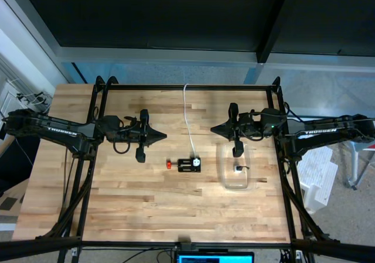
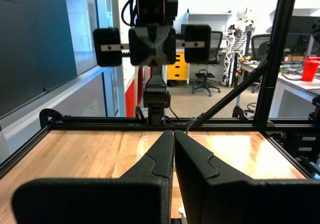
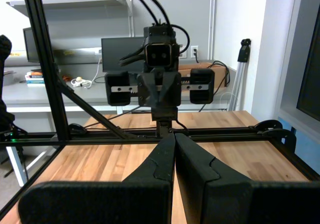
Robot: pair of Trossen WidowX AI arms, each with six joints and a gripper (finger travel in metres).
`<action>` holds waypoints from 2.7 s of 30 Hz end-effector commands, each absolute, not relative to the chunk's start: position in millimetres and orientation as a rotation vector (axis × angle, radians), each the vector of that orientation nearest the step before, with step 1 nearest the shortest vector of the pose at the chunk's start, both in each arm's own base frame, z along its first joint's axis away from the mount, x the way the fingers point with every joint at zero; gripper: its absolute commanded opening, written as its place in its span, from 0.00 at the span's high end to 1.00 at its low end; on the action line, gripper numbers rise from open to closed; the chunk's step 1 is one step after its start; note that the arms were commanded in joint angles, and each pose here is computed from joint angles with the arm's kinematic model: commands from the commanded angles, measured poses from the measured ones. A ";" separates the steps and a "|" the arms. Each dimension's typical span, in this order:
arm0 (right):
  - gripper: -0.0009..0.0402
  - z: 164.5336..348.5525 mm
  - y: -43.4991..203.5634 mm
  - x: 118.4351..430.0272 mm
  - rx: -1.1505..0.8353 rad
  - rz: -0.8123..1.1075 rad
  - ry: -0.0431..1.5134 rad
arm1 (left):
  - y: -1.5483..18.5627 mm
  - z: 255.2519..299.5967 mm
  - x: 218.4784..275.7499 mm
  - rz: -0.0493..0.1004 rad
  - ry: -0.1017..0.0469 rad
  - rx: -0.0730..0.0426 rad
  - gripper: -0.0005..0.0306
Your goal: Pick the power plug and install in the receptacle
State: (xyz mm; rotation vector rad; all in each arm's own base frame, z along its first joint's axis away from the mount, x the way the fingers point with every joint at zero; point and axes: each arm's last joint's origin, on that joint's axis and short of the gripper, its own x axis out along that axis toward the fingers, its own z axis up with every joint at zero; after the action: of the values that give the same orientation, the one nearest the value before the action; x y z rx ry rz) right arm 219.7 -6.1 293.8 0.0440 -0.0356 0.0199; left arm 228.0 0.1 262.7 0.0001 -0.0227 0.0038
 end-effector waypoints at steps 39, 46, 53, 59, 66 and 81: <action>0.98 267.0 37.3 132.3 0.020 0.067 0.700 | 0.0 260.5 229.2 0.000 -0.008 0.000 0.98; 0.98 263.6 45.3 125.1 -0.008 0.072 0.739 | 0.1 260.5 229.2 0.001 -0.008 0.000 0.98; 0.98 262.4 47.4 120.3 0.024 0.041 0.754 | 0.0 260.5 229.2 0.000 -0.008 0.000 0.98; 0.98 253.9 46.4 110.1 0.047 0.009 0.882 | 0.0 260.5 229.2 0.000 -0.008 0.000 0.98; 0.98 248.5 57.6 109.8 0.036 0.049 0.929 | 0.0 260.5 229.2 0.000 -0.008 0.000 0.98; 0.78 219.8 72.6 129.4 -0.010 0.005 1.051 | 0.1 260.5 229.2 0.001 -0.008 0.000 0.98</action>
State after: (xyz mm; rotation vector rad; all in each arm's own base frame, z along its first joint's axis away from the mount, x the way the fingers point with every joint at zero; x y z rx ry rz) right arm 127.5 71.4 223.0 -0.0114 1.0512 0.0060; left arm 229.1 0.0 260.4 0.0002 -0.0074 0.0008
